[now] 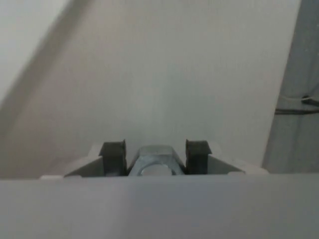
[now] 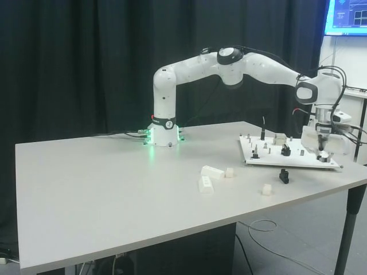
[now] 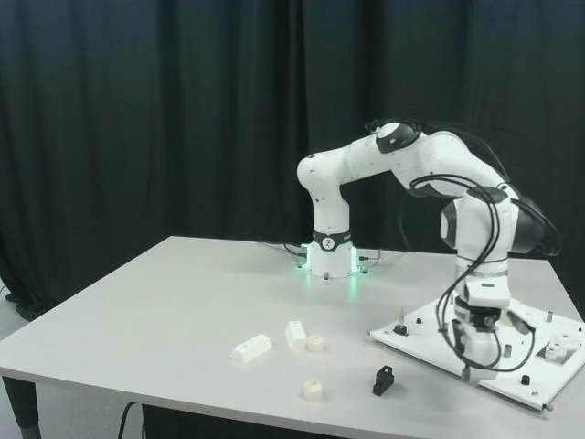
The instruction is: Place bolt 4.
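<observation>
We judged the step in hand to be the carrying of bolt 4 (image 1: pixel 155 163) down to its seat on the white board (image 2: pixel 269 159). In the wrist view the claw (image 1: pixel 155 158) had its two black fingers (image 1: pixel 113 155) drawn in against a grey hexagonal head, so we took it as closed on the bolt, with only that head showing between them. In the first room view the claw (image 2: pixel 323 150) hung low over the board's far right end, at the right edge of the frame; whether the bolt had touched the board we could not tell. In the second room view the claw (image 3: pixel 479 358) sat at the lower right, just above the board's near edge (image 3: pixel 512 391).

The next move, as we judged it, called for a straight descent with the bolt kept upright over its hole, which none of the views showed us.

Around it, several small black fittings and pegs (image 2: pixel 285 150) stood on the board left of the claw, near enough to matter on a sideways drift. A black clip (image 2: pixel 283 175) lay on the counter (image 2: pixel 103 183) just before the board, and white blocks (image 2: pixel 211 171) lay well apart toward the frame's centre.
</observation>
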`<state>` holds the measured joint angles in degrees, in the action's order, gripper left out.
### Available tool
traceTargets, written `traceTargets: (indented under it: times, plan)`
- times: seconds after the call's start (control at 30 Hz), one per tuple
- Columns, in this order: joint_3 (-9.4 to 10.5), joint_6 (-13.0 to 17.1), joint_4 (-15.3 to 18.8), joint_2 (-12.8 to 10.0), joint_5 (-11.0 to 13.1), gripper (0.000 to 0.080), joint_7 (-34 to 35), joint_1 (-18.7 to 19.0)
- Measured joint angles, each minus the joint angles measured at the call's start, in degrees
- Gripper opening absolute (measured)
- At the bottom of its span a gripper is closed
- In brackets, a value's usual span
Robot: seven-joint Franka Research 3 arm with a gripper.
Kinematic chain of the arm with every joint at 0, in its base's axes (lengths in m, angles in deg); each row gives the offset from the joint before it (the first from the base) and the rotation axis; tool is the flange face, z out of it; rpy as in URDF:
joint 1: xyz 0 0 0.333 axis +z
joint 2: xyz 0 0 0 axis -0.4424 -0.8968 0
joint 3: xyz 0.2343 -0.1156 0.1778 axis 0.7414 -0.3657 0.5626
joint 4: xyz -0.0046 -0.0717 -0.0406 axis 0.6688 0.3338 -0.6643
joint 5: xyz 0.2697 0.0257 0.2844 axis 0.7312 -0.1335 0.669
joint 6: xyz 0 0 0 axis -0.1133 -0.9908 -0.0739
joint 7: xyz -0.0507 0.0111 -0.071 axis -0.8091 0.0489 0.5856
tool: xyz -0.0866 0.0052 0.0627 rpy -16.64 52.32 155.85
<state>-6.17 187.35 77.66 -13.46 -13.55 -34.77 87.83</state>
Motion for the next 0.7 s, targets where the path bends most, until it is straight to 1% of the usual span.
traceTargets:
  times: [0.2, 0.37, 0.7]
  plan:
    - [0.08, -1.8, 0.1, -0.2, 0.0, 0.0255, -2.3, -1.6]
    - [0.24, -2.8, 0.3, -0.5, 0.0, 0.0255, -3.8, -2.6]
    - [1.06, -2.8, 0.8, -0.9, 0.0, 0.0255, -5.2, -4.0]
